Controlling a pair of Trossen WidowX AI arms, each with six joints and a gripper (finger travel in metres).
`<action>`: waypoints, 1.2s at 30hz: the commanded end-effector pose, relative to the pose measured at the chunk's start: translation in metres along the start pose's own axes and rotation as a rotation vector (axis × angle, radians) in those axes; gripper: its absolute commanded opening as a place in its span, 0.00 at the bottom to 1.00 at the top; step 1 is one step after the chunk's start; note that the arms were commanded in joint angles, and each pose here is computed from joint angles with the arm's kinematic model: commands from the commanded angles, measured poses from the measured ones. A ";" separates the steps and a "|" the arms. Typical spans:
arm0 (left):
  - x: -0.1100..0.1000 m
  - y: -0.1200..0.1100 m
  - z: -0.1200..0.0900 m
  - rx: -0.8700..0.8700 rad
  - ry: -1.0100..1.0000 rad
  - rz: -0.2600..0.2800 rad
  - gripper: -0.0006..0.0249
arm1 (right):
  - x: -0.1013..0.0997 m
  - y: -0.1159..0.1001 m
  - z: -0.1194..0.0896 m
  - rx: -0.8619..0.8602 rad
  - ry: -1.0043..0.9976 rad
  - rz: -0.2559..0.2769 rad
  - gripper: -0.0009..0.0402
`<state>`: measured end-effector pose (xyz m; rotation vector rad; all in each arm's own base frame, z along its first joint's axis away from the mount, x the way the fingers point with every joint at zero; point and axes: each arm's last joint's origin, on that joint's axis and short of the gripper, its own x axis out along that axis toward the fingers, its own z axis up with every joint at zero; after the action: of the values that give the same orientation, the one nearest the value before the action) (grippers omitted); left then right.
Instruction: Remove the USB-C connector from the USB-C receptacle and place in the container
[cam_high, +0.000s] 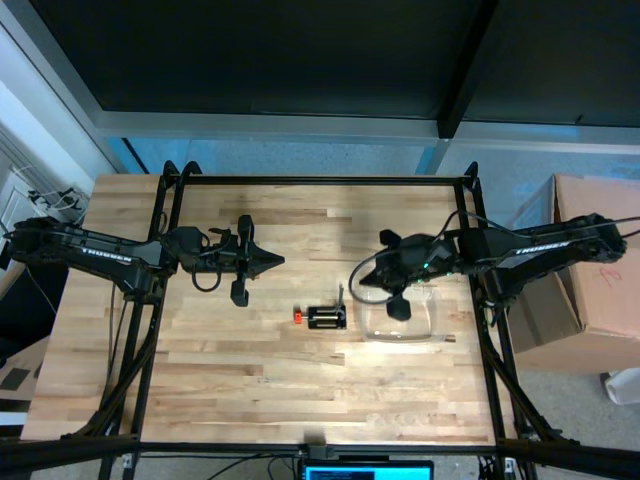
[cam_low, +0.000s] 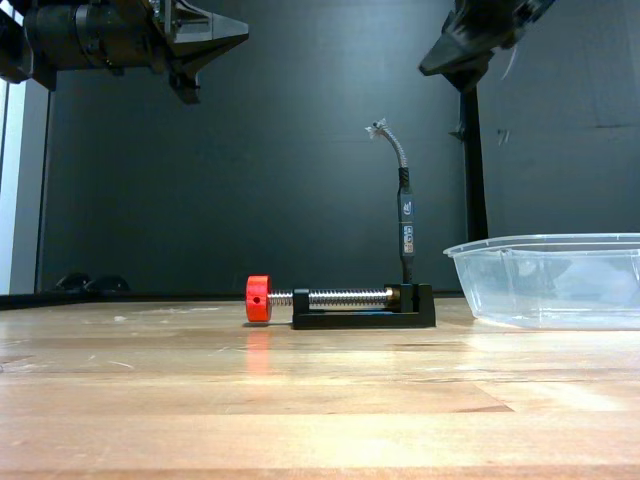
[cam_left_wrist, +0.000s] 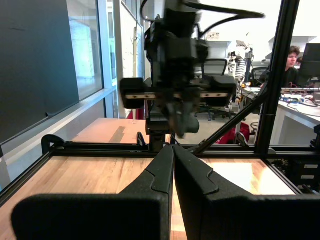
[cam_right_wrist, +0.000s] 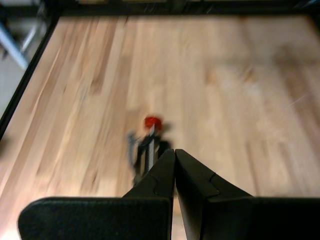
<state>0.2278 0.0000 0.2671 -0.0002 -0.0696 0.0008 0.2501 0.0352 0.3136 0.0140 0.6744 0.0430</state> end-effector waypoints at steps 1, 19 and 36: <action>0.000 0.000 0.000 0.000 0.000 0.000 0.02 | 0.004 0.010 0.010 -0.014 0.097 0.016 0.02; 0.000 0.000 0.000 0.000 0.000 0.000 0.02 | 0.042 0.026 0.063 0.036 0.434 -0.027 0.02; 0.000 0.000 0.000 0.000 0.000 0.000 0.02 | 0.079 0.043 0.064 0.023 0.555 0.038 0.02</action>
<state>0.2279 0.0000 0.2673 -0.0002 -0.0700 0.0008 0.3495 0.0810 0.3178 0.0398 1.2231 0.0785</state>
